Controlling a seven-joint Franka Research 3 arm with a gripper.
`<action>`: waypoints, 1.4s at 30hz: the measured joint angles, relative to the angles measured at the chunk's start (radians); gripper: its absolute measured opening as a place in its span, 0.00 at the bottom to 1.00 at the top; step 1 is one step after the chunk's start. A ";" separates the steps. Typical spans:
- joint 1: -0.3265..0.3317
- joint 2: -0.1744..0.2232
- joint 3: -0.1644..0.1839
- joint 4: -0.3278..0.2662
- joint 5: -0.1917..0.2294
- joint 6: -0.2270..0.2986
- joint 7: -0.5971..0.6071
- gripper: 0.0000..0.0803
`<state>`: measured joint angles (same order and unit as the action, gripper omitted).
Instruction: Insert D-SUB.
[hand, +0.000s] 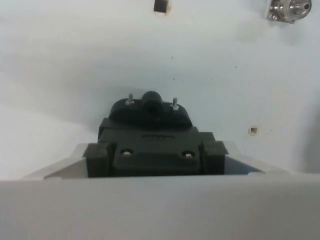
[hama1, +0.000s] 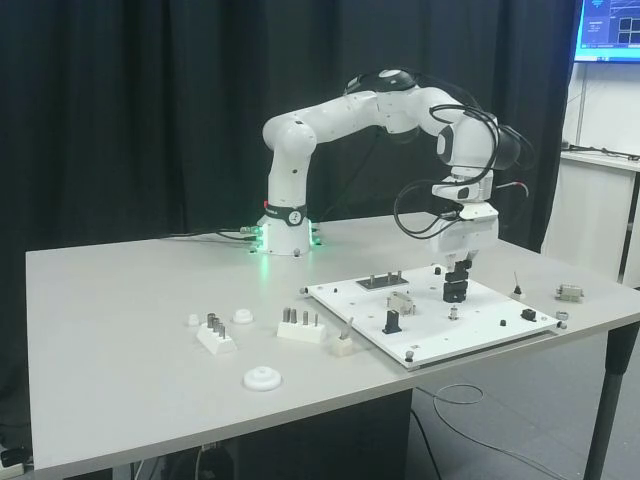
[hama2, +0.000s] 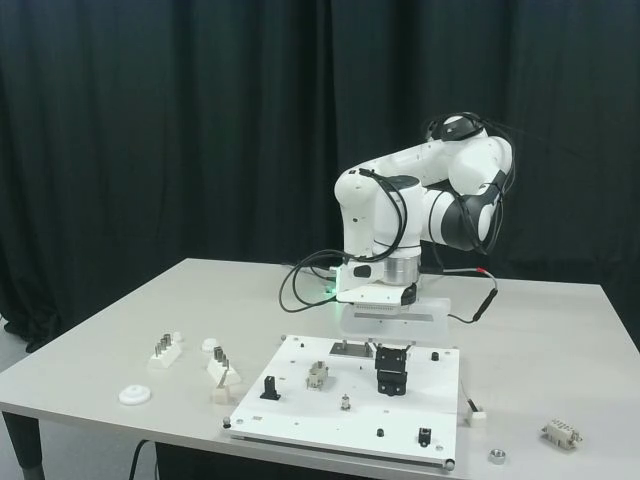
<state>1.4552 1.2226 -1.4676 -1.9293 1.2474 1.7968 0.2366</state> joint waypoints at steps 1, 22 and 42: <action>0.000 0.000 0.000 0.000 0.000 0.000 0.000 0.48; 0.000 0.000 0.001 -0.002 0.005 0.010 0.000 0.48; -0.001 -0.005 0.000 -0.012 0.020 0.004 0.000 0.48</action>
<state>1.4542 1.2179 -1.4678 -1.9416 1.2671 1.8012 0.2366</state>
